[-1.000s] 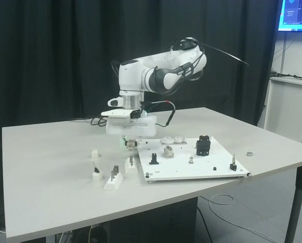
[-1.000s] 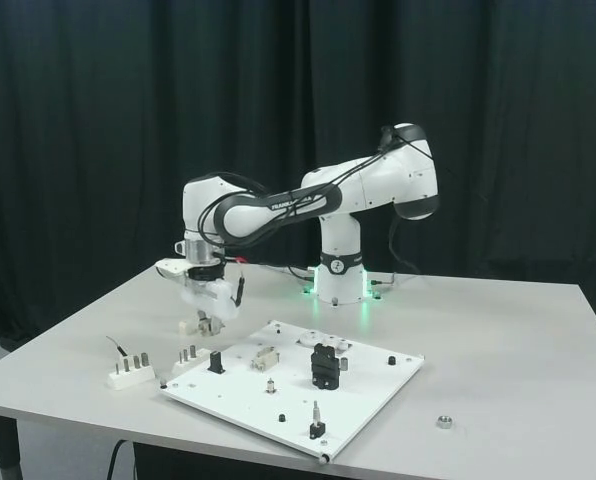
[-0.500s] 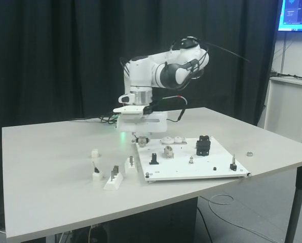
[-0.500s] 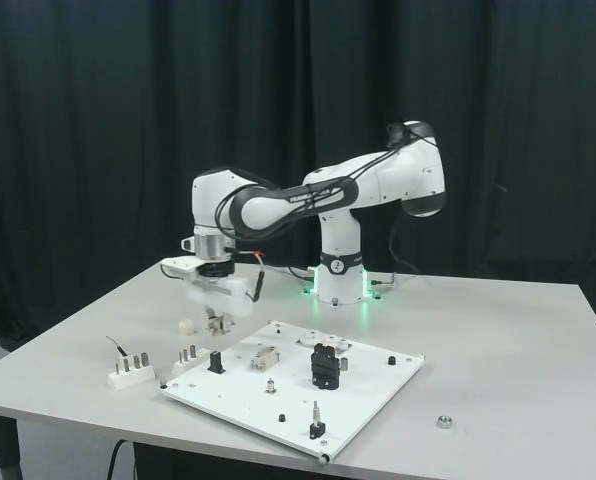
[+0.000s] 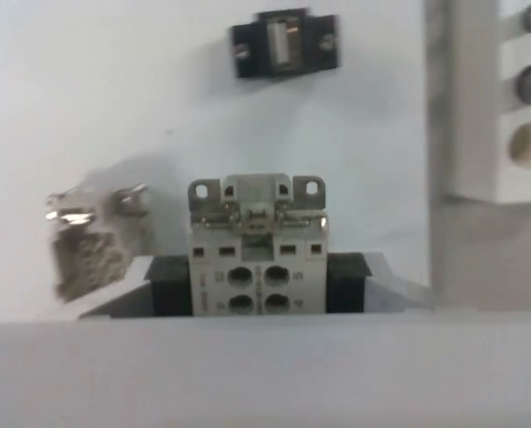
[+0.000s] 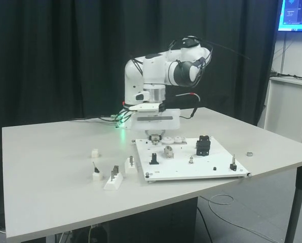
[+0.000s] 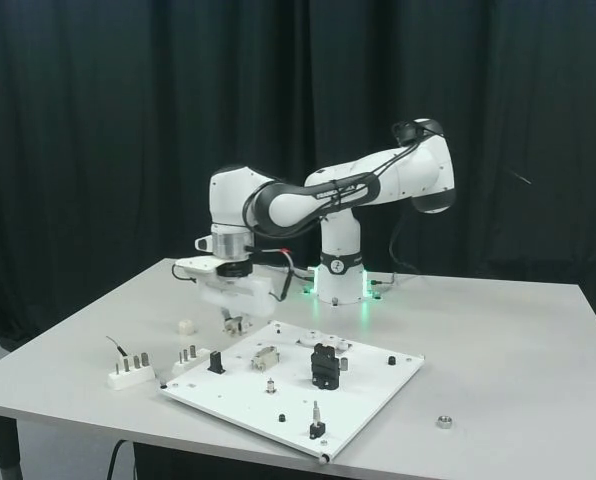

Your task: Insert waterproof.

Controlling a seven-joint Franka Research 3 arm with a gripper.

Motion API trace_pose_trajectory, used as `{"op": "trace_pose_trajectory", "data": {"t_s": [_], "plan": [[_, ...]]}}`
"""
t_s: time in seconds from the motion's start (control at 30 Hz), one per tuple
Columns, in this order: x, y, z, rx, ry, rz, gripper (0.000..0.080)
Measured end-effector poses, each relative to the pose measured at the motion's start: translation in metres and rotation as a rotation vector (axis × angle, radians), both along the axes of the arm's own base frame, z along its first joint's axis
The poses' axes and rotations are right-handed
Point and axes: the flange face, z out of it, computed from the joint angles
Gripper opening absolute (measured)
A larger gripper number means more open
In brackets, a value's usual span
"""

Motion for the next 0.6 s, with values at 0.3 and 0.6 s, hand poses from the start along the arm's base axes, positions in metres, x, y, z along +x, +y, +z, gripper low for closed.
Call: {"op": "trace_pose_trajectory", "data": {"t_s": [0.3,0.6], "plan": [[0.006,0.026,0.000,-0.011,0.006,0.092,0.0310],[0.012,0.045,0.001,-0.041,-0.008,0.154,0.0310]]}}
